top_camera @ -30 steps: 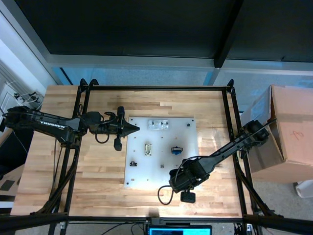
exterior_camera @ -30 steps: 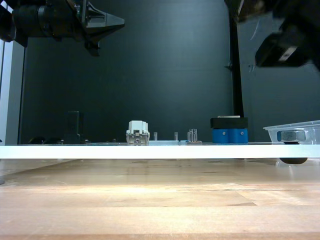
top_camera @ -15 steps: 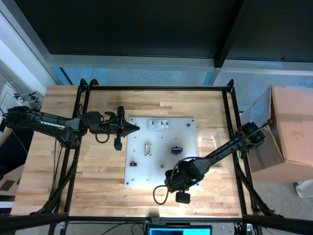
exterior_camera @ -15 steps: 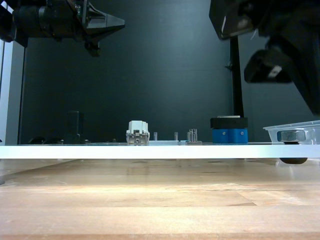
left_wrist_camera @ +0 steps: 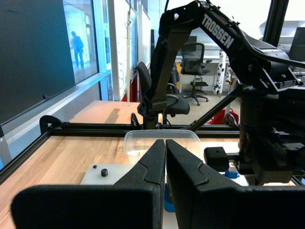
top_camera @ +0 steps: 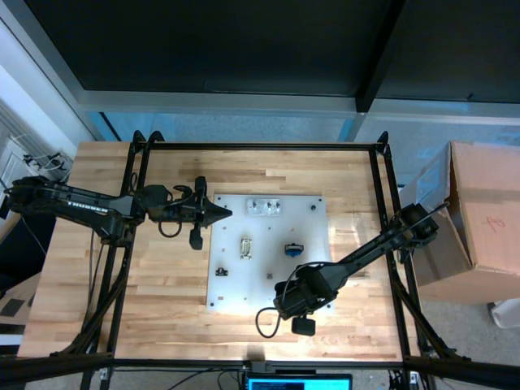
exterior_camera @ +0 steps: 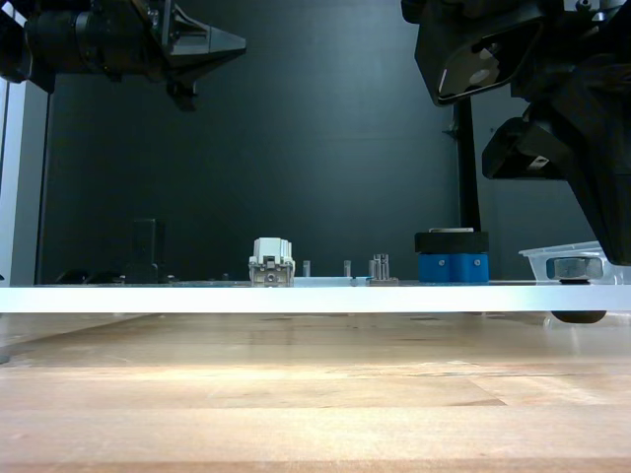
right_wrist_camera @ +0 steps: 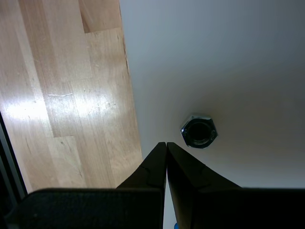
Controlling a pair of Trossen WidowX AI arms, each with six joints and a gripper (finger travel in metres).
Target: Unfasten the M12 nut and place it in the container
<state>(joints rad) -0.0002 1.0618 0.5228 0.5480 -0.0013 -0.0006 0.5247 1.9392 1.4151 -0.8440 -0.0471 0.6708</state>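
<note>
The silver M12 nut [right_wrist_camera: 198, 130] sits on its stud on the white board [right_wrist_camera: 228, 57], and the dark stud shows in its bore. In the low view the nut [exterior_camera: 574, 267] stands in front of the clear container [exterior_camera: 548, 254]. My right gripper [right_wrist_camera: 166, 143] is shut and holds nothing. Its tips hang just beside the nut, near the board's edge. In the high view the right gripper [top_camera: 294, 302] hovers over the board's near right edge and hides the nut. My left gripper [top_camera: 226, 213] is shut and empty, raised at the board's far left edge.
A white connector [exterior_camera: 271, 264], a blue block [exterior_camera: 452, 258] and small pins [exterior_camera: 380, 266] stand on the board. The clear container [left_wrist_camera: 162, 139] shows in the left wrist view. A cardboard box [top_camera: 479, 219] sits off the table's right side.
The right arm has swung toward the near left over the board's edge and fills more of the low view. The nut and the left arm have not moved.
</note>
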